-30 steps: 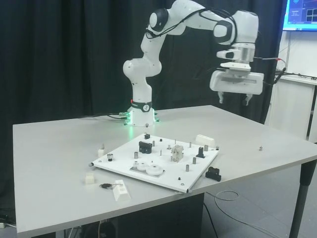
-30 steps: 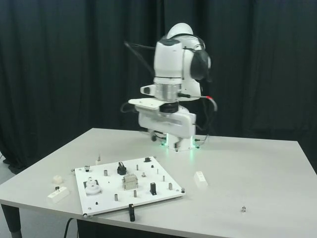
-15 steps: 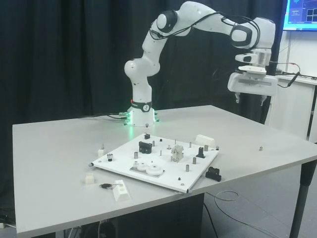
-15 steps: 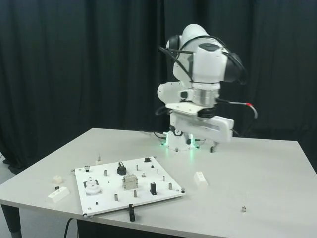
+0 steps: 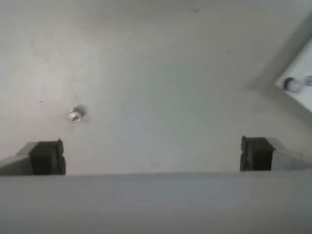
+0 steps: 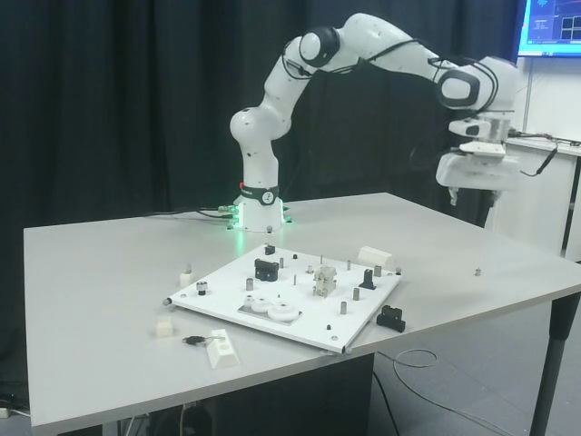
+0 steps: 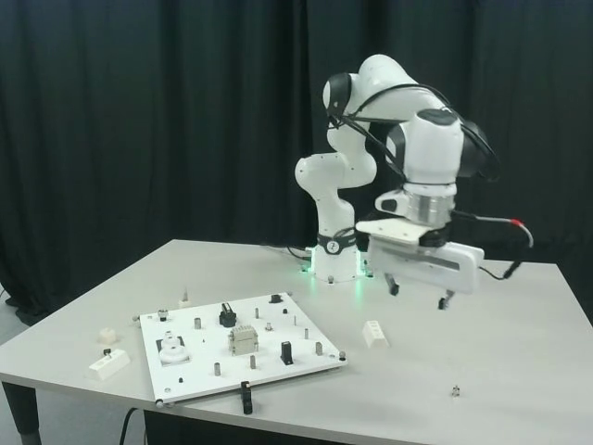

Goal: Pick BNC.

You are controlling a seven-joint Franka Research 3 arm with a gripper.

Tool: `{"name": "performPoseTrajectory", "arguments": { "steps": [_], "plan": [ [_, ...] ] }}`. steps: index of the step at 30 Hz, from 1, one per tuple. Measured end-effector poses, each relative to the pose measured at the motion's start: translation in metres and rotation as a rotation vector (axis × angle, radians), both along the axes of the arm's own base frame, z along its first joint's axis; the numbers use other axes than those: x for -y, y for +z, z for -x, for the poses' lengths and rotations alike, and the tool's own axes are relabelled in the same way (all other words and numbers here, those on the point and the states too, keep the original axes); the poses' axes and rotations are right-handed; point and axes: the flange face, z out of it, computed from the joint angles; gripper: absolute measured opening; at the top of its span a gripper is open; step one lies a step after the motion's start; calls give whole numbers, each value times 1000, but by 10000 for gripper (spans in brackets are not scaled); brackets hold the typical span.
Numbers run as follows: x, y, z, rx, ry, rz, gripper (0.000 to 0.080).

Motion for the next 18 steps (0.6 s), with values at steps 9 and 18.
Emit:
{"name": "performPoseTrajectory", "arguments": {
  "steps": [9,18],
  "plan": [
    [-27,-34,7,-18,0,-7,800],
    [-41,-68,15,-35,-12,5,800]
  ]
}}
